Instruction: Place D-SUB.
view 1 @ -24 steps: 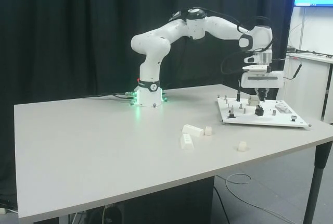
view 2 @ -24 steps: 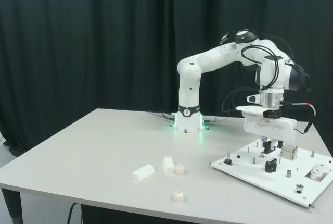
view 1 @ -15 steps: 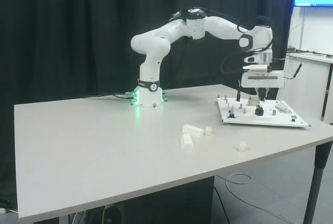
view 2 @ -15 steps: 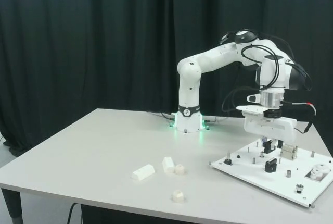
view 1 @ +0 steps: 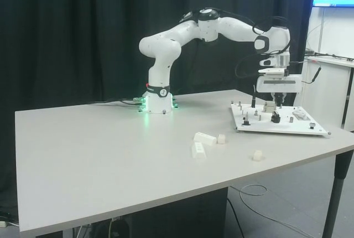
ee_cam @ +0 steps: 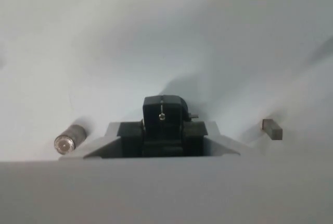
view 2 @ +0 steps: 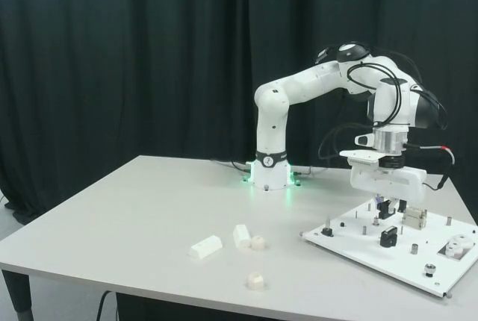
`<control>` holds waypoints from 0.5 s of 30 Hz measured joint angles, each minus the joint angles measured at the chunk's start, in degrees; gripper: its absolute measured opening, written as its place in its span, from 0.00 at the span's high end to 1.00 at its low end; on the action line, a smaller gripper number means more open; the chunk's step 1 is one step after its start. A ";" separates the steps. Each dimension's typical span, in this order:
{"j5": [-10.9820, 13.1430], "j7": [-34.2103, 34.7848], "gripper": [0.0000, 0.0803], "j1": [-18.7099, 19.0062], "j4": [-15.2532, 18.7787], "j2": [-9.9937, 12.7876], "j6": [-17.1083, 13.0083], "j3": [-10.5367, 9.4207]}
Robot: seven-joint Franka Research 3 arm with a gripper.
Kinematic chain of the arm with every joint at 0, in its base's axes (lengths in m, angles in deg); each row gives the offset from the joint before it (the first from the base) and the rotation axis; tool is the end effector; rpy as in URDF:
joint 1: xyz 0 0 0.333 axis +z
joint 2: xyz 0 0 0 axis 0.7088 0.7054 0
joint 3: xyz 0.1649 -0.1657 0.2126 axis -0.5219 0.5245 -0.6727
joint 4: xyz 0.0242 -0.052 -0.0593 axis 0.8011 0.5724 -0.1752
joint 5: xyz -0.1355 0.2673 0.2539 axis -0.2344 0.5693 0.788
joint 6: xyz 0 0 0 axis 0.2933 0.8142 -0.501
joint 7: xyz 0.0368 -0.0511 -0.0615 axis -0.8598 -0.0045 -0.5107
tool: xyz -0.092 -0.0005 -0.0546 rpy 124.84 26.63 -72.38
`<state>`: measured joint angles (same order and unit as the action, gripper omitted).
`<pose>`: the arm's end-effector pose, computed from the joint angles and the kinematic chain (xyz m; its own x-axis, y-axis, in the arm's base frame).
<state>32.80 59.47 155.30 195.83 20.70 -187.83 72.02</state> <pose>0.4572 0.3907 0.2978 0.1468 -0.9888 0.0270 -0.9796 -0.1491 -0.1347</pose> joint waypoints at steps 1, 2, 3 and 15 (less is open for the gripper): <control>-0.03 0.00 0.81 0.00 0.00 0.00 0.02 0.02; -0.06 0.00 0.81 0.00 -0.01 0.00 0.04 0.04; -0.09 0.00 0.81 0.00 -0.01 0.00 0.06 0.05; -2.85 -0.47 0.81 -0.59 0.01 0.03 -1.05 0.55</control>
